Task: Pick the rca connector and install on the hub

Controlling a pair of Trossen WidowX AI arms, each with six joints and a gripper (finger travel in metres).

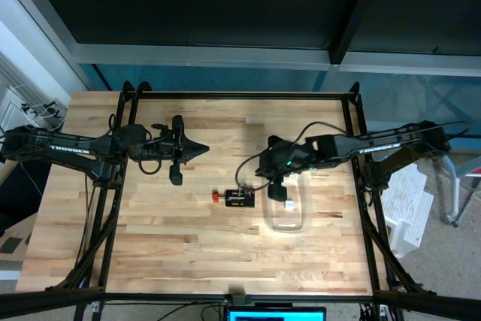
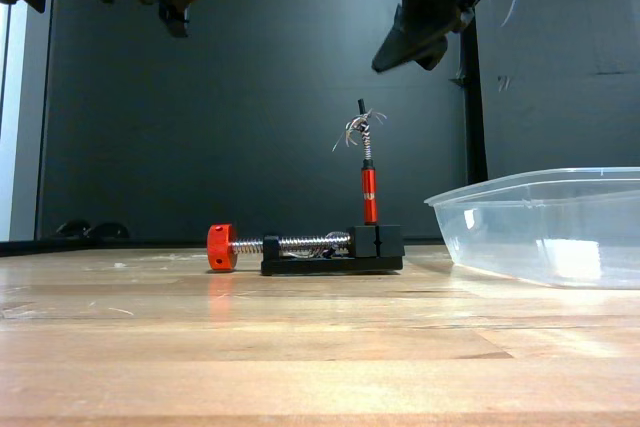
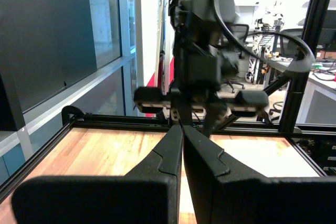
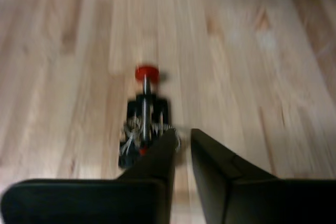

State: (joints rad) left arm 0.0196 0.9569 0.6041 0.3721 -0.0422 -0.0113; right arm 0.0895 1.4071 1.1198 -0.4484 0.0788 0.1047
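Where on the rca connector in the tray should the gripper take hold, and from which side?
Probably grip the rca connector across its small white body, coming straight down: it lies low inside the clear tray, whose walls block side approaches. The right gripper hovers high near the tray; the left gripper is raised far left.

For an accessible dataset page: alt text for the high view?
The right gripper hangs over a clear plastic tray holding a small white connector, beside a small black block with a red stub; the left gripper hovers apart over the wooden table.
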